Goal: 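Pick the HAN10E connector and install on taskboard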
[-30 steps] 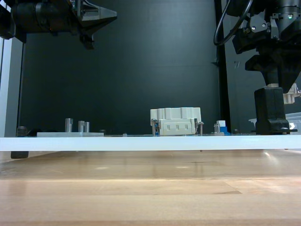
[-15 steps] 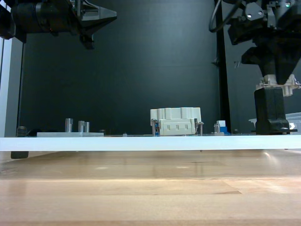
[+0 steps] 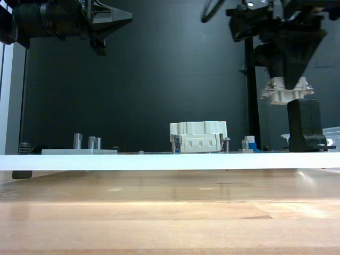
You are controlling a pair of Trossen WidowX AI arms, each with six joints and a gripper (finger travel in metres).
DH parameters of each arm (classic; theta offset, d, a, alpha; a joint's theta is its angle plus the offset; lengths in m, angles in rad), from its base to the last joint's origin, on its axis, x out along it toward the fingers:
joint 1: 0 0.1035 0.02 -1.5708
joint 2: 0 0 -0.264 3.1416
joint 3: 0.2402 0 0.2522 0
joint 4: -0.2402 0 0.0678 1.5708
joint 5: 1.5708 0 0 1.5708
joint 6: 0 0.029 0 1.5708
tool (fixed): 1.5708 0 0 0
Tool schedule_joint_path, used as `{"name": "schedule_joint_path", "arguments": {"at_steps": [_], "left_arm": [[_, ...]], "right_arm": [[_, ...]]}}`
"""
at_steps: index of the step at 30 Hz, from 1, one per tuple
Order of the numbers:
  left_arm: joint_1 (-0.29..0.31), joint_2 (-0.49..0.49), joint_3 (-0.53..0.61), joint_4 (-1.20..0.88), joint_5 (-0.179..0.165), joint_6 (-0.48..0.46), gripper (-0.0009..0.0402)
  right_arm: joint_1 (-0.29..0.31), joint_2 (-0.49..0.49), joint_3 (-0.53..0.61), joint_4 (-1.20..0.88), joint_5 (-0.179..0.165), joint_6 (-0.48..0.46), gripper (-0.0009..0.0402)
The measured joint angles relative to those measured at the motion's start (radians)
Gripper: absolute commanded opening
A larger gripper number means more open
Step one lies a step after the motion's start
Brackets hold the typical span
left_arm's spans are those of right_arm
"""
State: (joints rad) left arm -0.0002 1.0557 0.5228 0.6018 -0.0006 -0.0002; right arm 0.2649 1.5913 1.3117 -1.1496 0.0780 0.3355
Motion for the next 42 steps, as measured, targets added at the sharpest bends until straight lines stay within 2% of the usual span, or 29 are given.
{"name": "schedule_joint_path", "arguments": {"at_steps": [7, 19, 35, 42], "left_arm": [[0.0, 0.0, 0.0, 0.0, 0.0, 0.0, 0.0001], [0.0, 0.0, 0.0, 0.0, 0.0, 0.0, 0.0001], [0.0, 0.0, 0.0, 0.0, 0.0, 0.0, 0.0001], [0.0, 0.0, 0.0, 0.0, 0.0, 0.0, 0.0001]], "right_arm": [[0.023, 0.124, 0.14, -0.014, -0.002, 0.009, 0.0025], [0.028, 0.3, 0.337, -0.018, -0.001, 0.013, 0.0025], [0.031, 0.492, 0.589, -0.078, -0.001, -0.016, 0.0025], [0.034, 0.551, 0.658, -0.083, -0.003, -0.031, 0.0025]]}}
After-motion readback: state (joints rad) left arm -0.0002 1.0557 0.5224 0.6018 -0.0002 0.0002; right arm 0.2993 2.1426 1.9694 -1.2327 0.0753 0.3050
